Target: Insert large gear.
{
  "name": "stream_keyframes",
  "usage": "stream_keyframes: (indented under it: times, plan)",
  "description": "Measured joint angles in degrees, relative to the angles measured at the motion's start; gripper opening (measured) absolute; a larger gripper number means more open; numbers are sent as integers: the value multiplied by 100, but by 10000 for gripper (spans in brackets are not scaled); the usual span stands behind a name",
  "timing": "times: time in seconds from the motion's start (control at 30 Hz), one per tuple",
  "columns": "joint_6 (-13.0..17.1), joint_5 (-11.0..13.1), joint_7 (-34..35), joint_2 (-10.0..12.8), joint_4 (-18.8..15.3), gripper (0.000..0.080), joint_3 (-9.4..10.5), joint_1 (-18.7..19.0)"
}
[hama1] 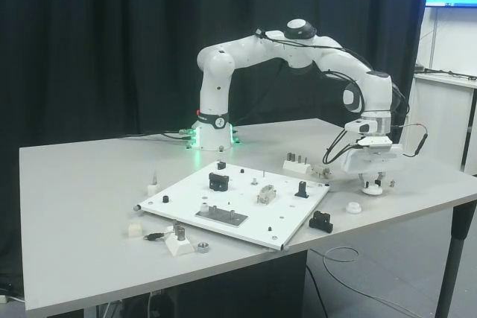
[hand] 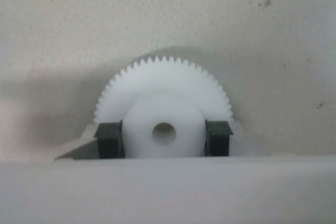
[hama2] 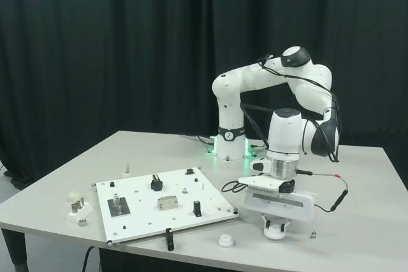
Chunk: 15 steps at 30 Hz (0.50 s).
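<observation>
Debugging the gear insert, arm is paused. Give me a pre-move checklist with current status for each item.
1. Grasp: black fingers sit on both sides of the hub of the white toothed plastic large gear: ok.
2. Gear bore visible and unblocked in the wrist view: ok.
3. Gear lifted off the grey table: cannot tell; it sits at or just above the surface.
4. Gripper over the white square assembly board: not ok; it is off to one side, beyond the board's edge.
5. Target peg on the board identified: cannot tell.
6. Small white round part lies on the table between gripper and board: not ok; check clearance.
</observation>
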Motion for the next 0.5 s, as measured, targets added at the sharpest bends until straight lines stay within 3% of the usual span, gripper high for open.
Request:
stream_keyframes:
  times: [0.5]
  plan:
    - [-119,-85,0,-126,-51,330,-86,0]
